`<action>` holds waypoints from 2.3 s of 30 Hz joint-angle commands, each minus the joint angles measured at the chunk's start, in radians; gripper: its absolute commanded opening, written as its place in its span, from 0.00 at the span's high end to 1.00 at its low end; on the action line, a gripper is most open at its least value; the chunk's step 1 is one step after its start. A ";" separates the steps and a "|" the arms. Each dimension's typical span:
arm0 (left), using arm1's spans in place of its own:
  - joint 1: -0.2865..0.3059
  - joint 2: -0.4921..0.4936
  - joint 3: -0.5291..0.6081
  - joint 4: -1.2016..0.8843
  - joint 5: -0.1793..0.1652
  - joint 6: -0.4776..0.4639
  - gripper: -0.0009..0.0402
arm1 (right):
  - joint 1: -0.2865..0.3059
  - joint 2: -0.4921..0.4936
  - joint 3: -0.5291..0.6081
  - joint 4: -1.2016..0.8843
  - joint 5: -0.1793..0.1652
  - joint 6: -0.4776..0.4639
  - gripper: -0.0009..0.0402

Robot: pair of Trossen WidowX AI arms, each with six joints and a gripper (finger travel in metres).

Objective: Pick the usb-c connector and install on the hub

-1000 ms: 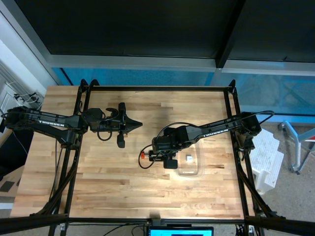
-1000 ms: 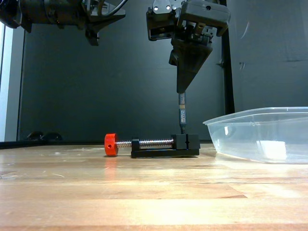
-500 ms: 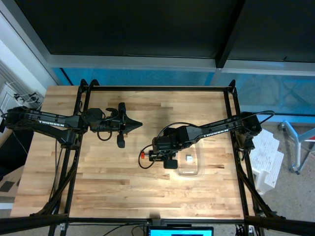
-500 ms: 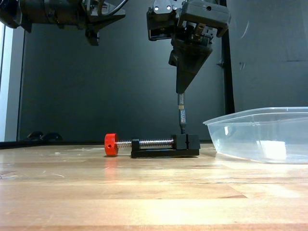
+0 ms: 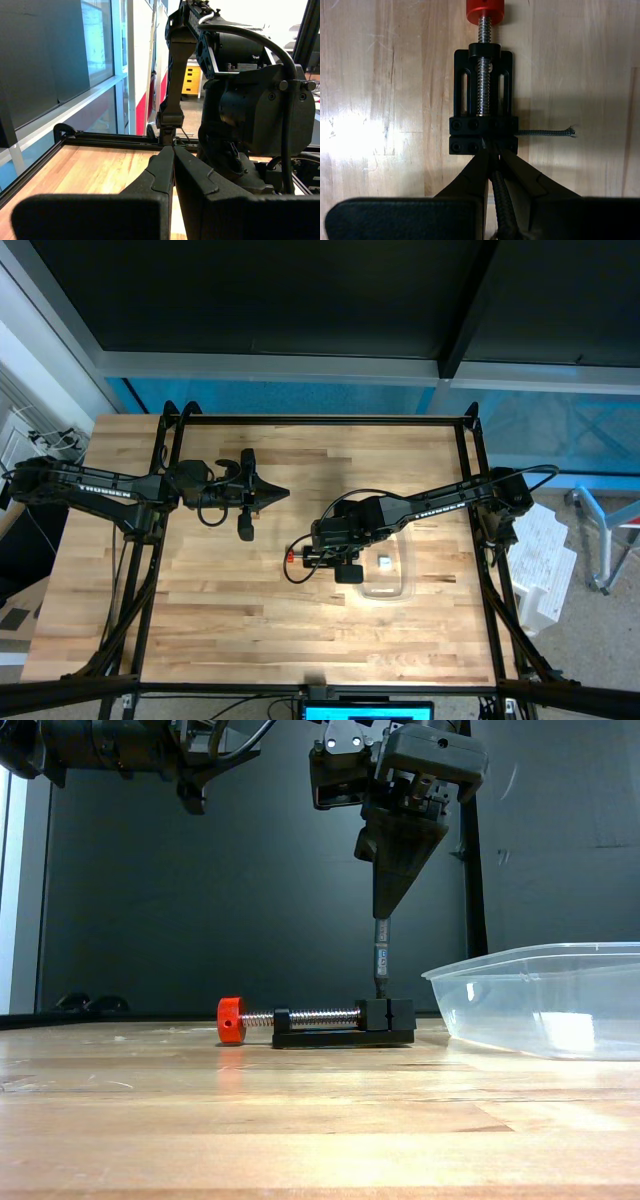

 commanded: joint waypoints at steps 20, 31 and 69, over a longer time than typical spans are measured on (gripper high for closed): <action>0.000 0.000 0.000 0.000 0.000 0.000 0.98 | 0.002 -0.005 -0.091 0.111 0.001 -0.003 0.98; 0.000 0.000 0.000 0.000 0.000 0.000 0.98 | 0.002 -0.011 -0.111 0.131 0.002 -0.005 0.98; 0.000 0.001 0.000 0.000 0.000 0.000 0.98 | 0.004 -0.256 -0.129 0.058 0.003 0.014 0.52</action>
